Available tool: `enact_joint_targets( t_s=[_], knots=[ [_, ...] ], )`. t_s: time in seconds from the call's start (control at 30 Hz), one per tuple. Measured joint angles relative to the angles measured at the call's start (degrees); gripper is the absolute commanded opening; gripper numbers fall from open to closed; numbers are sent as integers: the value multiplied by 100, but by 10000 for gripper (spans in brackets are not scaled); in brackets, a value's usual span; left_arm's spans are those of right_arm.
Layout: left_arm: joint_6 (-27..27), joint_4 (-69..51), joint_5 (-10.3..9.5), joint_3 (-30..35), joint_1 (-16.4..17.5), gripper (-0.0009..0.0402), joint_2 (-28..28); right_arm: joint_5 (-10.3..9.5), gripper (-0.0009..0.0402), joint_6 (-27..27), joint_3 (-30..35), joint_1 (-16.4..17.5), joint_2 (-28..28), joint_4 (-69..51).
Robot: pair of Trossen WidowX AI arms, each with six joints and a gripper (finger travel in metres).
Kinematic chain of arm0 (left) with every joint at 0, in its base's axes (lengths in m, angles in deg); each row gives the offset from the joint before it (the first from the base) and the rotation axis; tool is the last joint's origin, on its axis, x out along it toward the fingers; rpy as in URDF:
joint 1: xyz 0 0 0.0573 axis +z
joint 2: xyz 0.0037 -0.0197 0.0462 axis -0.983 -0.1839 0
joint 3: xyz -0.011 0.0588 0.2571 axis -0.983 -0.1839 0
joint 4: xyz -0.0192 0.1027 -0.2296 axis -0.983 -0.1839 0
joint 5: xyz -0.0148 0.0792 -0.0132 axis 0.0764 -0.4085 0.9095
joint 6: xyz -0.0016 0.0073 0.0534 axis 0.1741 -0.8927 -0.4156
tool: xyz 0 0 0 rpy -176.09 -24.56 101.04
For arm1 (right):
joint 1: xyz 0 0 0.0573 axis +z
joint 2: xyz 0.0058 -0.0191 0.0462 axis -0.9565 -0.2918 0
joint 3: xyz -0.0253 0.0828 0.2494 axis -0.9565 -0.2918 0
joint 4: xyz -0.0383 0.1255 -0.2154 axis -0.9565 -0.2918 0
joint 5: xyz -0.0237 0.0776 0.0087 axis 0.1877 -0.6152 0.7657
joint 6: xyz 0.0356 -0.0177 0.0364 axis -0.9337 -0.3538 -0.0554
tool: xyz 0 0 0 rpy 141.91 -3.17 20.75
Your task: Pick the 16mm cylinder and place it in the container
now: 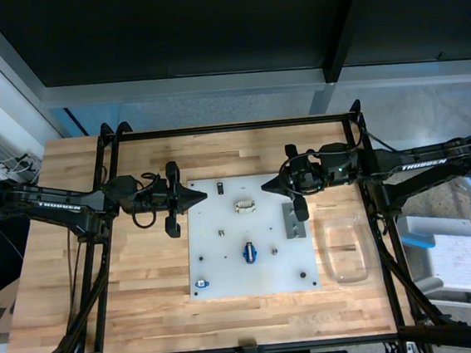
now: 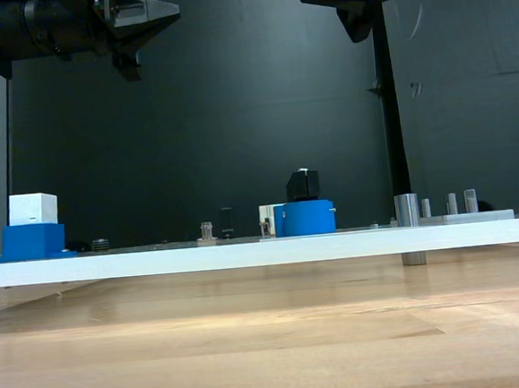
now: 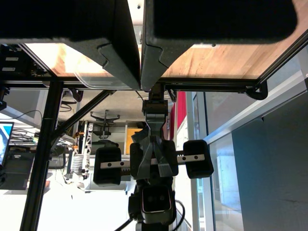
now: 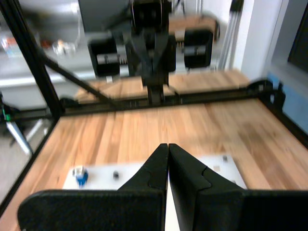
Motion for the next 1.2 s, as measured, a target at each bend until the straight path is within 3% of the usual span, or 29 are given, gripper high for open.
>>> enact_joint_targets(
  t_s=[0.4,0.8,1.0,1.2],
  knots=[
    [0,-2,0,2,0,0,0,-2,0,-98,1910,11,-817,-3593],
    [2,0,0,2,0,0,0,-13,0,-455,3589,22,-1838,-5772],
    [0,0,0,0,0,0,0,-15,0,-551,4148,72,-2430,-6793],
    [2,-2,0,0,0,0,0,-7,1,-553,4232,389,-2868,-7252]
  ],
)
